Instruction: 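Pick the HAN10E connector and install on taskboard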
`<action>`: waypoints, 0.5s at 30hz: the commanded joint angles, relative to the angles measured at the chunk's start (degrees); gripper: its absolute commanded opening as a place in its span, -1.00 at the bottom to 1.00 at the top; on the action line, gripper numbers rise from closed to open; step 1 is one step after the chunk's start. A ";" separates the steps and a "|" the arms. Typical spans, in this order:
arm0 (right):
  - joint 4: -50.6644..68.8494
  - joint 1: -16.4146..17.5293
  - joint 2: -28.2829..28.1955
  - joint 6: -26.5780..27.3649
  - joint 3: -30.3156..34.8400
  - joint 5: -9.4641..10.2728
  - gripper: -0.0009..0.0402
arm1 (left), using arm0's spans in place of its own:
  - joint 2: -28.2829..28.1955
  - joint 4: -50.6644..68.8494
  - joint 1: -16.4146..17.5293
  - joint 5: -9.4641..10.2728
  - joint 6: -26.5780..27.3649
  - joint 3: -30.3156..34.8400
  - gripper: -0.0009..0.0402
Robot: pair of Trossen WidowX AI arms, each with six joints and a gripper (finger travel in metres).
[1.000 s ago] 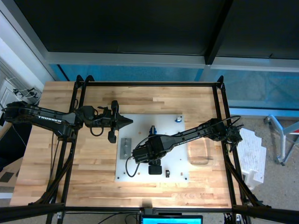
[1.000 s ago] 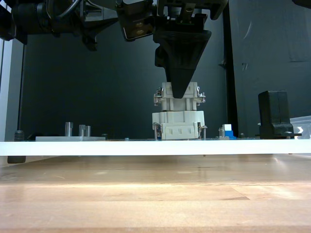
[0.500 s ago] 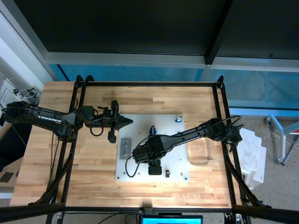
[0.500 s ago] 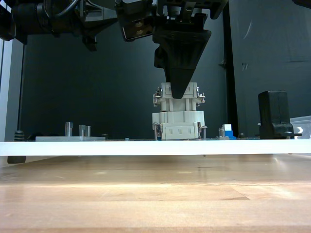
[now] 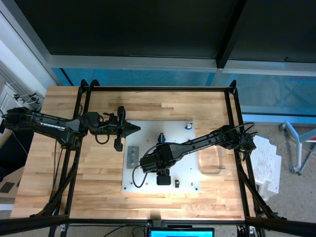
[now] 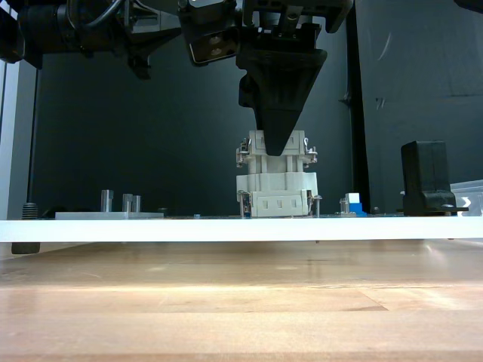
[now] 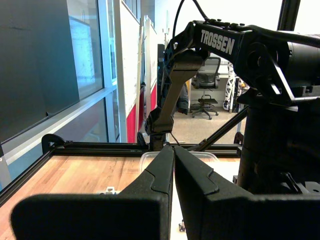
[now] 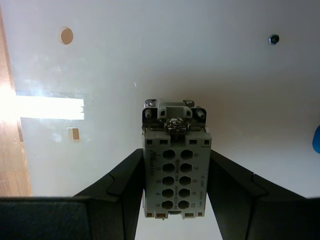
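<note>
One small HAN10E connector (image 6: 256, 154) sat right on top of the beige socket (image 6: 275, 197) on the taskboard (image 6: 151, 228), and my right gripper (image 8: 175, 165) squeezed it from both sides. If I pushed down crooked, I thought it could jam or slip out. My low view showed the two stacked; my right wrist view showed only the dotted face and hid the socket under it. My left gripper (image 5: 133, 128) hung near the taskboard's far left corner, pinched together with nothing in it.

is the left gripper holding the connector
No, the left gripper sits shut, empty, by the far-left corner of the taskboard; over it the right gripper clamps the HAN10E connector.
</note>
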State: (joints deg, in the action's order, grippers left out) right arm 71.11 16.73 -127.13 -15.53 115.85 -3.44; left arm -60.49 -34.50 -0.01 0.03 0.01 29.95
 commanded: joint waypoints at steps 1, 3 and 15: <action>-0.09 0.00 0.02 -0.02 0.09 0.00 -0.80 | 0.00 0.02 0.00 -0.02 -0.02 0.00 -0.95; -0.20 0.00 0.02 -0.04 -0.04 0.00 -0.80 | 0.00 0.00 0.00 -0.02 -0.02 0.00 -0.95; -4.98 0.04 0.02 -0.02 -4.13 0.04 -0.80 | 0.00 0.00 0.00 -0.02 -0.02 0.00 -0.95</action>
State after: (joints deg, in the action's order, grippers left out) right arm 67.26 16.73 -126.93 -15.62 112.40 -3.42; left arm -60.49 -34.50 -0.01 0.03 -0.01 29.93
